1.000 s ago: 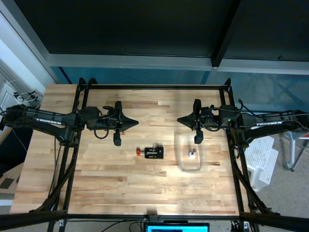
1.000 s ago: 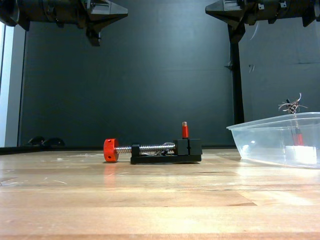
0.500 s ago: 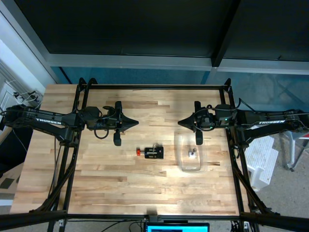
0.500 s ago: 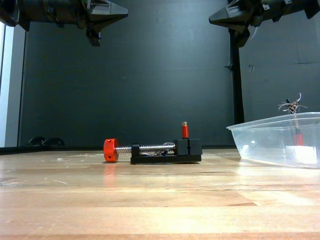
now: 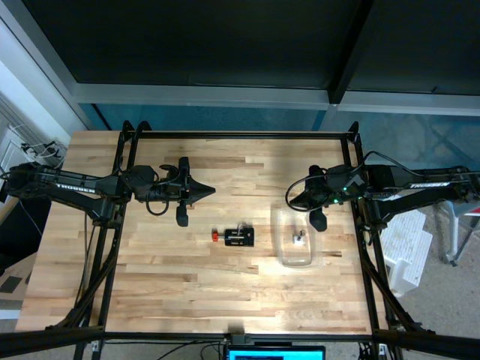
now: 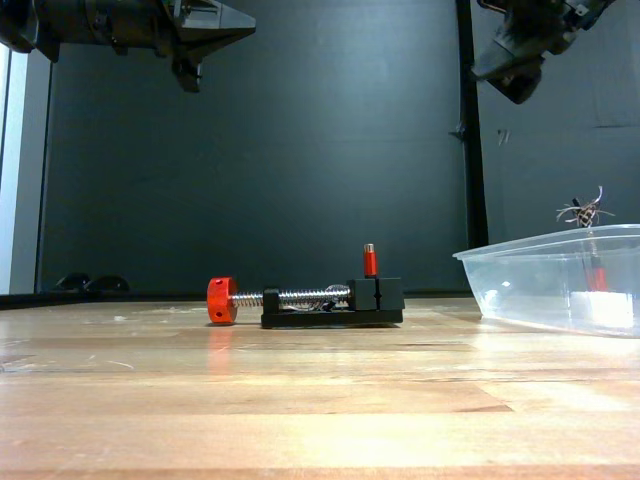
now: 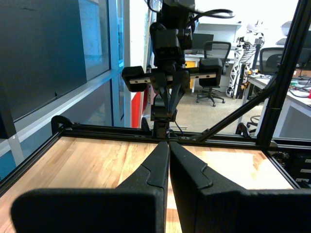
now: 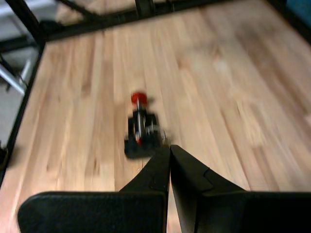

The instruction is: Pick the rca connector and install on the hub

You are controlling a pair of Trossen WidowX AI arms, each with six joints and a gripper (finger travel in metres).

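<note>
**Both hands up in the air, connector sitting in the tray**

The hub (image 5: 240, 238) sits flat on the desk (image 5: 150, 277), roughly in the middle. Its red knob sticks out toward the desk's left edge, and a little red post stands up on the black block end. Nothing is touching it.

The rca connector (image 5: 299, 237) is a tiny thing lying inside the clear tray (image 5: 283, 259). The tray sits beside the hub on the side of the desk's right edge, with a gap between them. The connector is too small for me to tell how it's lying. In the low view the tray wall (image 6: 520, 285) blurs whatever is inside.

The left hand (image 5: 213, 190) hangs high over the desk, on the left-edge side and farther back than the hub, with its fingers (image 7: 163, 160) clenched together on nothing. It's level, pointing inward.

The right hand (image 5: 290, 203) is up above the far end of the tray and tipped downward. Its wrist camera looks past the closed fingers (image 8: 160, 165) at the hub (image 8: 141, 136). It's clenched too, with nothing in it, well clear of the tray and the connector.
</note>
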